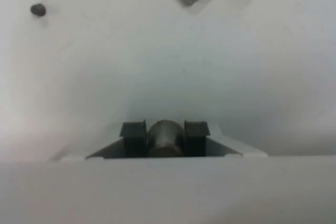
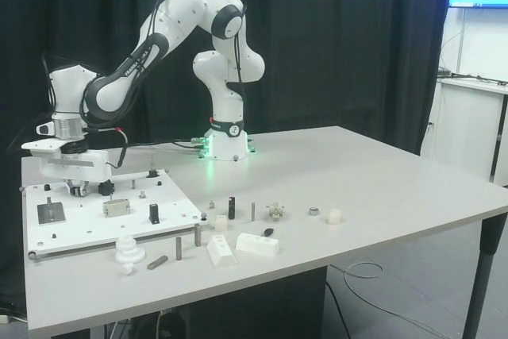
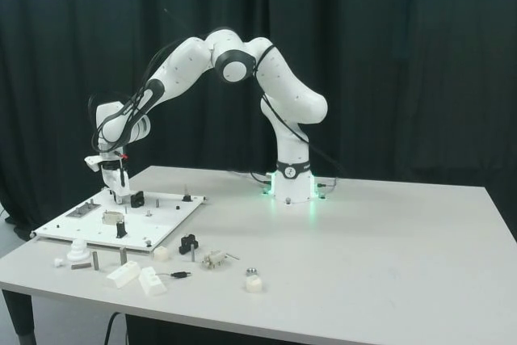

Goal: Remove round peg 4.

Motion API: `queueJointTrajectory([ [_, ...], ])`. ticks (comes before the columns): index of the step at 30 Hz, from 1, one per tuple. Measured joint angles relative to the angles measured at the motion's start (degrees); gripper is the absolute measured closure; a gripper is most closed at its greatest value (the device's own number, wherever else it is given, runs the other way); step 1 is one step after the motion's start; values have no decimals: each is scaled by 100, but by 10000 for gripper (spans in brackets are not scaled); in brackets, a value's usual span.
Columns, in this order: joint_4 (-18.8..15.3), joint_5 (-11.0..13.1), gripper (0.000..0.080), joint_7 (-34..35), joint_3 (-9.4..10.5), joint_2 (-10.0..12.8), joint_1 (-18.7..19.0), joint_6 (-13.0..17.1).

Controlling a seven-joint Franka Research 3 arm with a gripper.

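We see a white arm [image 3: 242, 70] built of rounded, tube-like segments, with black bands at the joints and grey rings between some shells. Above the table [image 3: 388, 232], its cylindrical base [image 3: 292, 186] glows green at the foot. Black cables run along the forearm to the wrist. The gripper [image 1: 166, 139] has two black fingertips [image 1: 133, 136].

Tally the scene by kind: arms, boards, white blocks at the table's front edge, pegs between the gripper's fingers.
arm: 1
board: 1
white blocks: 2
peg in gripper: 1
Total: 5
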Motion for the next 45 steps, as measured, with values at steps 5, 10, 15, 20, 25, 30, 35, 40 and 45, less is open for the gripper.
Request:
queueJointTrajectory([
  [5,0,13,650,42,-7,-1,0,-12],
  [10,1,13,650,106,-9,-2,1,-16],
  [15,1,13,652,118,-11,-1,1,-19],
  [20,3,13,652,118,-11,-1,1,-22],
  [25,7,-11,652,97,-11,-1,4,-28],
  [30,23,-84,652,-41,-10,-2,12,-38],
  [35,44,-157,652,-290,-10,-1,15,-59],
  [40,59,-220,652,-369,-10,-1,19,-75],
  [45,71,-290,652,-371,-10,-1,27,-81],
])
